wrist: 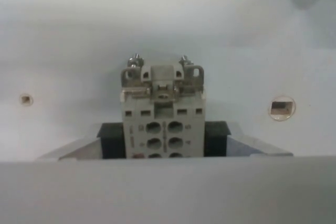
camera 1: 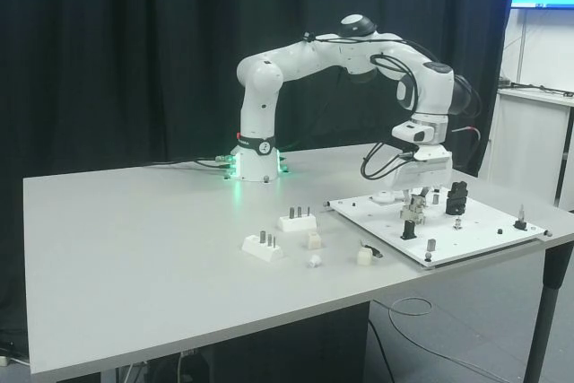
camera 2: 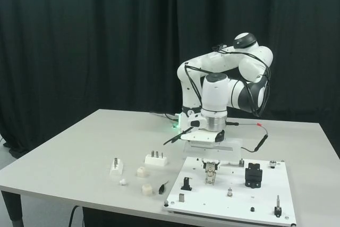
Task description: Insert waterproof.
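The waterproof connector (wrist: 163, 124) sits between the fingers (wrist: 163, 153) — clamped from both sides — just above the white board (camera 2: 265, 198) on the grey surface (camera 1: 134, 230), upright, beside a black block (camera 2: 253, 175).

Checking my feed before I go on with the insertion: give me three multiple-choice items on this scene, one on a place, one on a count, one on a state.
1. The end effector hangs over: A the white board; B the arm's base; C the black curtain.
2. White pin blocks standing on the grey table: A one; B two; C four.
3. The multi-hole connector is: A lying on the table; B gripped by the end effector; C left beside the arm's base.

Answers:
1 A, both room views show it above the board.
2 B, two stand beside the board.
3 B, the wrist view shows black pads against both its sides.
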Robot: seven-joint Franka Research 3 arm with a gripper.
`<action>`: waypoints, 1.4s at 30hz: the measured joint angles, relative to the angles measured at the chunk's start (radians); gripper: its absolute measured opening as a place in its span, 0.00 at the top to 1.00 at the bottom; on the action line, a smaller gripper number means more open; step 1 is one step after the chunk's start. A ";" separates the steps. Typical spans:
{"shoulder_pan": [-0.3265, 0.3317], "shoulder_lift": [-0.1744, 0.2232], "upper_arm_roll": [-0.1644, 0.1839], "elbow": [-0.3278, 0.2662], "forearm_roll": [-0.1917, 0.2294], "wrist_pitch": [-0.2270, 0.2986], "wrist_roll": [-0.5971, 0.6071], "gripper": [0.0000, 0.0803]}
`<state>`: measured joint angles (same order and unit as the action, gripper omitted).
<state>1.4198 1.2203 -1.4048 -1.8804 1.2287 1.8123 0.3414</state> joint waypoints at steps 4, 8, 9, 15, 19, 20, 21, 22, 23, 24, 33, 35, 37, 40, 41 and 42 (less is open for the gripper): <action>-0.002 -0.001 -0.001 -0.001 0.006 -0.003 0.000 0.61; -0.004 -0.001 -0.002 -0.001 0.015 -0.009 -0.002 0.61; -0.004 -0.002 -0.002 -0.001 0.018 -0.010 -0.004 0.61; -0.004 -0.002 -0.002 -0.001 0.021 -0.013 -0.016 0.61; -0.001 -0.002 -0.002 -0.001 0.021 -0.013 -0.027 0.61; 0.000 -0.002 -0.002 -0.001 0.021 -0.013 -0.030 0.61; 0.000 -0.002 -0.002 -0.001 0.021 -0.013 -0.034 0.61; 0.001 -0.002 -0.002 -0.001 0.021 -0.012 -0.039 0.61; 0.001 -0.001 -0.002 -0.001 0.020 -0.011 -0.044 0.61; 0.002 -0.001 -0.002 -0.001 0.020 -0.010 -0.049 0.61; 0.007 0.002 -0.001 -0.002 0.009 0.008 -0.059 0.61; 0.008 0.003 0.000 -0.003 0.004 0.012 -0.059 0.61; 0.009 0.003 0.000 -0.003 0.000 0.015 -0.059 0.61; 0.011 0.003 0.000 -0.003 -0.006 0.020 -0.059 0.61; 0.012 0.003 0.001 -0.003 -0.007 0.021 -0.059 0.61; 0.013 0.003 0.001 -0.004 -0.009 0.022 -0.059 0.61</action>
<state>1.4325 1.2233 -1.4041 -1.8840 1.2195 1.8344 0.2822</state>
